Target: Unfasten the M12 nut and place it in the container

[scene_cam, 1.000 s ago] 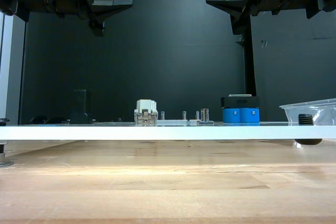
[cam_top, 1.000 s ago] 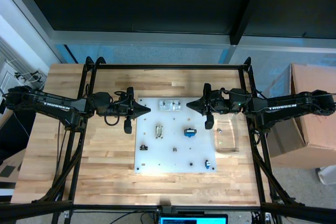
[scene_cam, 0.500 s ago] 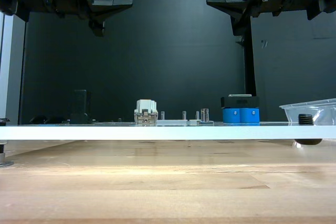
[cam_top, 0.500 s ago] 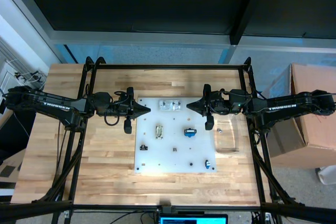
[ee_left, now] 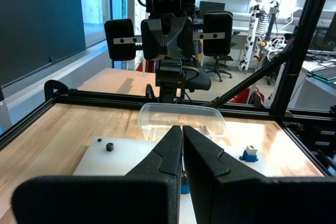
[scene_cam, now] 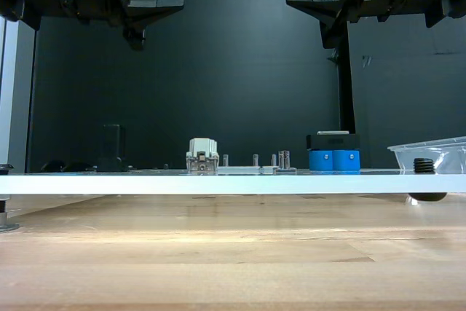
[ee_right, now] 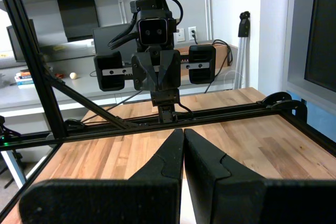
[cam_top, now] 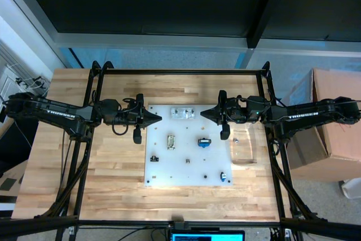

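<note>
The black ribbed stud (scene_cam: 424, 166) shows its ribs bare, with no nut on it; from above it is a small dark dot (cam_top: 206, 176) near the board's near right edge. A small silver nut (cam_top: 237, 138) lies free inside the clear container (cam_top: 248, 156), right of the white board (cam_top: 169, 165). My left gripper (cam_top: 160, 118) hangs high over the board's far left edge, shut with nothing in it. My right gripper (cam_top: 202, 112) hangs high over the far right part, also shut and holding nothing. The two face each other.
On the board stand a blue-and-black block (cam_top: 203, 142), a grey connector (cam_top: 170, 141), a small blue part (cam_top: 224, 177) and silver fittings (cam_top: 183, 113) at the far edge. A black frame (cam_top: 180, 73) rings the wooden table. A cardboard box (cam_top: 333, 122) sits at the right.
</note>
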